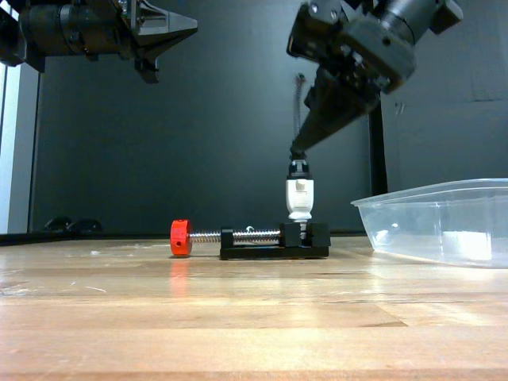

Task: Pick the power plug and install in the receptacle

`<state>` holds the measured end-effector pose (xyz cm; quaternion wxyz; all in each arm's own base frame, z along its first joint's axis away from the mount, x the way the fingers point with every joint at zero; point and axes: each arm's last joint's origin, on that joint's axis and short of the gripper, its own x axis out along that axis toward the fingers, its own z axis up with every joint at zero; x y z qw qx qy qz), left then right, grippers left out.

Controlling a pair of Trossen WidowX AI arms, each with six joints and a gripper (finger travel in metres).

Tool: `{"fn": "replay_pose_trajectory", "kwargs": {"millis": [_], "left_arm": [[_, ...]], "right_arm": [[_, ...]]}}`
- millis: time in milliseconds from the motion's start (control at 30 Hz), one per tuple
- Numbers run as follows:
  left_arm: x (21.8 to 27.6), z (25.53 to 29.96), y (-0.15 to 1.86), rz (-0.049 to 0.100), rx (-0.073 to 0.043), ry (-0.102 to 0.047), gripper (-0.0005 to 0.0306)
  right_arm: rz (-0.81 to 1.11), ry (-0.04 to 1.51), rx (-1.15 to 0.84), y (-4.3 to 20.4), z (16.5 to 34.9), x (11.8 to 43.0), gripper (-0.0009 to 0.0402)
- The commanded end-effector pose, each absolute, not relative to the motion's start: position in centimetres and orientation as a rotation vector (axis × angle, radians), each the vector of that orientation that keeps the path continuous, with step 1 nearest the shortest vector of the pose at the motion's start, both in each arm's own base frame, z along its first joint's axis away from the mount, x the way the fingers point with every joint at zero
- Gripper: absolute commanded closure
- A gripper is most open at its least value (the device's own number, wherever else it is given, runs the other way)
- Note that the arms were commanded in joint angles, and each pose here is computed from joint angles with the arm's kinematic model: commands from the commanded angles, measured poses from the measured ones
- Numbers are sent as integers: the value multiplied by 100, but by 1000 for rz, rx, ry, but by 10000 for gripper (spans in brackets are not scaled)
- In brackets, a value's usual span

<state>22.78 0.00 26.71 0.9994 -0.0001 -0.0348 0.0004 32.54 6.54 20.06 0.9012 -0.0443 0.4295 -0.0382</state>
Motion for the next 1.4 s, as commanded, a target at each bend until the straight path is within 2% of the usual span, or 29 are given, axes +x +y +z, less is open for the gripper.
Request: {"fn": "replay_pose_trajectory", "kwargs": {"millis": [33, 133, 600, 1067, 1400], "left_arm": [[2279, 2672, 1, 1, 0, -70, 300], [2279, 2672, 0, 0, 0, -70, 300], [2279, 2672, 0, 0, 0, -70, 300], [2279, 2672, 0, 0, 0, -70, 300], [2279, 2672, 0, 0, 0, -70, 300]], "right_arm": [[-78, 883, -94, 652, 1947, 3220, 393], [-75, 862, -88, 650, 1902, 3190, 393], [-70, 840, -83, 664, 1982, 3217, 386], [-70, 836, -83, 666, 2132, 3231, 302], [-75, 813, -62, 643, 2348, 3123, 259]]}}
